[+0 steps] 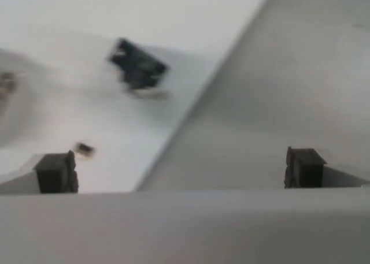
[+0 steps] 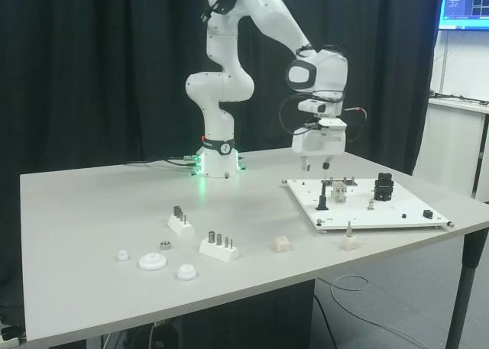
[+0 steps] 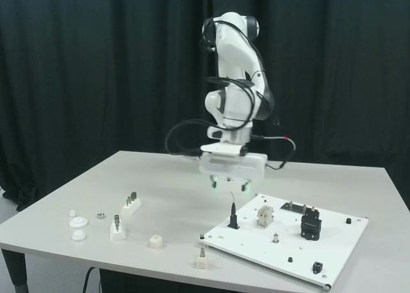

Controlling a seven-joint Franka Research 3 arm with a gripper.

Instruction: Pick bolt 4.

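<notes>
A: Where is bolt 4 standing? The gripper (image 2: 315, 164) is hanging over the white board (image 2: 397, 211), above its edge nearest to the arm's base.

B: I cannot tell which one is number 4, because no bolt is carrying a number that I can read. One single bolt (image 2: 349, 228) is standing upright in a small white holder (image 2: 349, 243) on the grey table (image 2: 84, 211), just beside the front edge of the white board. Two more white holders (image 2: 219, 248) with several bolts are standing well apart from the white board, on the side away from the screen (image 2: 466, 4).

A: And the fingers?

B: They are spread wide with nothing between them. In the wrist view both black fingertips (image 1: 56, 171) are showing, with the board's edge running between them and a black block (image 1: 137, 64) lying on the board.

A: How should the arm be doing this step well?

B: I am thinking it should first be centring over the right bolt, keeping the fingers vertical, then descending straight so that the shaft is passing between the tips, and closing below the head. Coming from the side is risky, because the holder is light and could be tipping.

A: Any writing?

B: The screen is showing something, but it is not readable. I am seeing no brand.
</notes>
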